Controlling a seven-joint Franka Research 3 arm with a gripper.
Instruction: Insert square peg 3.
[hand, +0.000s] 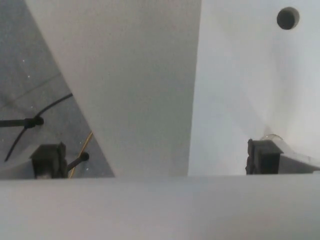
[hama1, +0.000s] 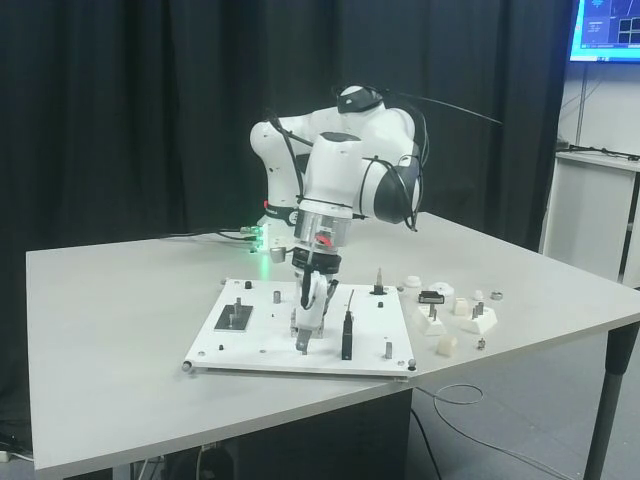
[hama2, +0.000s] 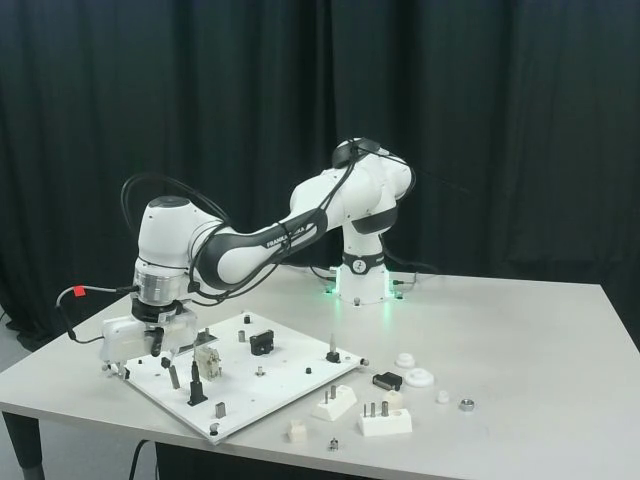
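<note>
Blurred white bar (hand: 160, 207), closest to the wrist lens, is running straight across my view, and I am taking it for part of the hand itself. Past it, a long white slab (hand: 140, 90) is reaching down toward the white board (hand: 240, 90). I am judging this slab to be square peg 3, though I cannot confirm it. Its long axis is lying in line with the gripper's approach, straight below the hand, so the coming move looks to be a plain descent onto the board. A round hole (hand: 287, 18) and a black block (hand: 262, 156) are showing on the board off to one side of the slab. On the other side, a black cable (hand: 50, 107) is trailing over the grey table (hand: 30, 60) beyond the board's edge.

From the room cameras, the gripper (hama1: 303, 338) is hanging low over the board, near the edge farthest from the robot base, wrist pointing straight down. The arm (hama2: 260, 245) is stretching out over the board, elbow raised. I cannot tell how wide the gripper is standing or what it is gripping.
</note>
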